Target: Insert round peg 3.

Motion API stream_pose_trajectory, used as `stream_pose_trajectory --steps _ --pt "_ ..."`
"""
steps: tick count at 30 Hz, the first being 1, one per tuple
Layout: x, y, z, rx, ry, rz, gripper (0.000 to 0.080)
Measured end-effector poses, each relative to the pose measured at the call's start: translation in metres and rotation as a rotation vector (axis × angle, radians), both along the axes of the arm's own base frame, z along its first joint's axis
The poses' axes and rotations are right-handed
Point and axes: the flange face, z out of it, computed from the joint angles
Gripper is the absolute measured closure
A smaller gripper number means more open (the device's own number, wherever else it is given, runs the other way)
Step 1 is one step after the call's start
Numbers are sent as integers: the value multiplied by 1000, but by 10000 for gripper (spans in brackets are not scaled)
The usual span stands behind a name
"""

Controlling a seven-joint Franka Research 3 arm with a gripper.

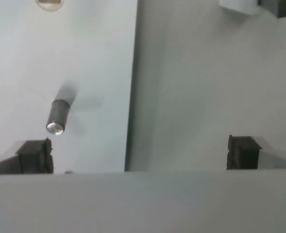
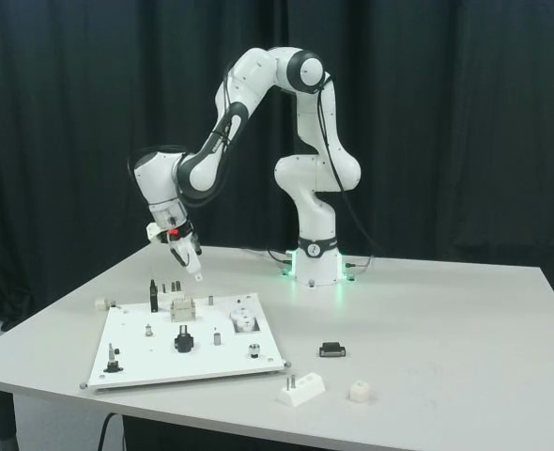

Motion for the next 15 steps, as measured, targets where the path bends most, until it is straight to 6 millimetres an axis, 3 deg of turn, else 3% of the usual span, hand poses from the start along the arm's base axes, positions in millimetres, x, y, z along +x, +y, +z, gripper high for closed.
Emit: stream_pose_trajectory --steps 15 --pt "-2 -21 22 5 11 53 3"
